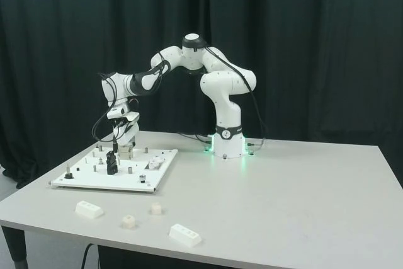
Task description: Insert square peg 3.
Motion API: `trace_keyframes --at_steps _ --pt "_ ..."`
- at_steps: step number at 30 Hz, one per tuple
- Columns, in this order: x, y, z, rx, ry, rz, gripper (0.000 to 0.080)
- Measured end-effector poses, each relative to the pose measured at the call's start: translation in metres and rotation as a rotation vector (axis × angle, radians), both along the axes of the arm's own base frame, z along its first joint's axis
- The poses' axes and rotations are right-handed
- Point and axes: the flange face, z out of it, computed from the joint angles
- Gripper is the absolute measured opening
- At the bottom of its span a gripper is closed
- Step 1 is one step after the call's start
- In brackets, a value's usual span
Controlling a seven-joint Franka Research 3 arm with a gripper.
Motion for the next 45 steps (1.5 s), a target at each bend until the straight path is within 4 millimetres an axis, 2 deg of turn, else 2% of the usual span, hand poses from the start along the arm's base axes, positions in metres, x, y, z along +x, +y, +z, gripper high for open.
trace_keyframes --at_steps 22,23,24,25,30,31,37,38,45 --pt "0.0 -0.007 0.002 -0.01 -0.005 -0.028 0.0114" --pt "0.0 -0.007 0.002 -0.01 -0.005 -0.028 0.0198" --pt "0.0 -0.007 0.002 -0.011 -0.005 -0.028 0.0198" --pt "0.0 -0.007 0.002 -0.011 -0.004 -0.027 0.0497" --pt "-0.001 -0.008 0.003 -0.01 0.005 -0.025 0.0497" --pt "-0.001 -0.008 0.003 -0.01 0.008 -0.024 0.0718" --pt "-0.001 -0.006 0.01 -0.007 0.036 -0.011 0.0718" --pt "-0.002 -0.006 0.011 -0.007 0.044 -0.008 0.0785" --pt "-0.002 -0.004 0.024 -0.015 0.082 -0.026 0.0796"
